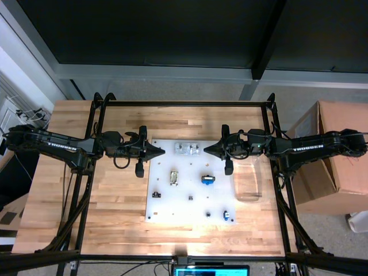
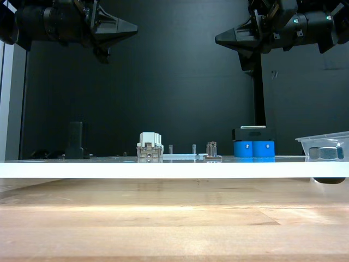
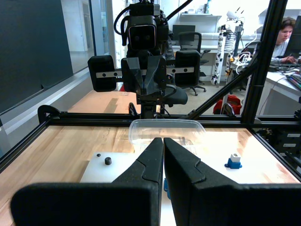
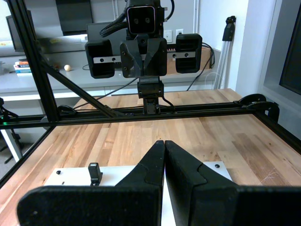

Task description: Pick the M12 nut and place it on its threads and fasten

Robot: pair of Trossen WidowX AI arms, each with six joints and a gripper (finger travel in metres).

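The small silver nut (image 1: pixel 226 215) sits at the white board's (image 1: pixel 172 204) near right edge, where its stud stands. In the low view the nut (image 2: pixel 326 153) rests low at board level with no ribs showing under it, so it appears to be on its stud and free of both grippers. The clear tray (image 1: pixel 248 198) behind it shows no nut from above. My left gripper (image 1: pixel 163 152) hangs shut and empty high over the board's far left. My right gripper (image 1: pixel 206 149) hangs shut and empty high over the far right, facing it.
On the board stand a silver block (image 1: pixel 188 149), a white connector (image 1: pixel 173 178), a blue part (image 1: pixel 208 179) and small black posts (image 1: pixel 209 214). A cardboard box (image 1: pixel 336 155) sits off the table's right side. A black frame (image 1: pixel 184 104) rings the table.
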